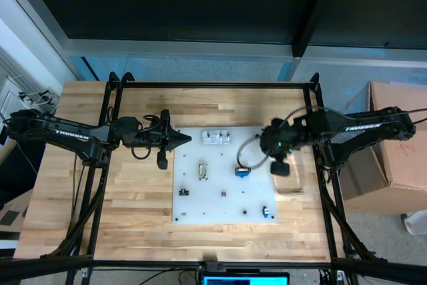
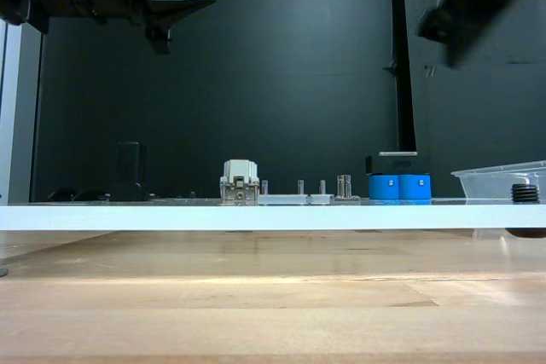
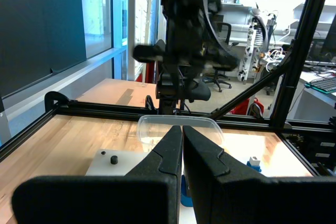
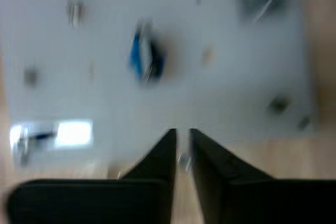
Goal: Unfasten the M12 nut and place it in the container
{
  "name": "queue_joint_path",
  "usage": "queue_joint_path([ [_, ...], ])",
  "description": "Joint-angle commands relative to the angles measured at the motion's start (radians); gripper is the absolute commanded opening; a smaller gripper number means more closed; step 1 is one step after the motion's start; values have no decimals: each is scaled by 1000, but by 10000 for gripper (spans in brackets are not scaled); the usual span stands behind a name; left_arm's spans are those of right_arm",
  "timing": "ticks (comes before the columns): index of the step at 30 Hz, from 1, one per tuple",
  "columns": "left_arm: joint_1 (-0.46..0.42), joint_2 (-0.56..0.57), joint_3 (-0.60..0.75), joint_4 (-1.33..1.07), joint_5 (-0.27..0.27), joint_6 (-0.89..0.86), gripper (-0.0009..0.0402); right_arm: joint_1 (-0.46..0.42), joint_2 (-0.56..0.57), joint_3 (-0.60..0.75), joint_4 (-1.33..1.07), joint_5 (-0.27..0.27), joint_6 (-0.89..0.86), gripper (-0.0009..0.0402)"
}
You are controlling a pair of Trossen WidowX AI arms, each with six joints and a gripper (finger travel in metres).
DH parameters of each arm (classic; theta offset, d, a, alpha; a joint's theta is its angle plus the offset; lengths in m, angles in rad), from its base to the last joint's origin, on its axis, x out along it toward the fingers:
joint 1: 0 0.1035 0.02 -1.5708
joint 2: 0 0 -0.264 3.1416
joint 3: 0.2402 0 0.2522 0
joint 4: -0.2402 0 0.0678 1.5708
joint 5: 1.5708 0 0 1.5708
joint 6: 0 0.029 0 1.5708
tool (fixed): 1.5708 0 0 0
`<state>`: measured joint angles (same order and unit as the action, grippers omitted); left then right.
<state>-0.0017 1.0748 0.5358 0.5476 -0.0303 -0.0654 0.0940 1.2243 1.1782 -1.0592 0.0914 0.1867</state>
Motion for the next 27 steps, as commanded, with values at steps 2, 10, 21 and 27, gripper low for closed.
queue_joint_path([
  [2,0,0,0,0,0,0,0,-59,-20,-2,220,6,-25,7],
  [10,0,0,0,0,0,0,0,-97,-34,-107,739,-47,-101,0],
  [21,0,0,0,0,0,0,0,-101,-34,-305,1270,-68,-114,0],
  [27,0,0,0,0,0,0,0,-121,-34,-426,1480,-70,-85,0],
])
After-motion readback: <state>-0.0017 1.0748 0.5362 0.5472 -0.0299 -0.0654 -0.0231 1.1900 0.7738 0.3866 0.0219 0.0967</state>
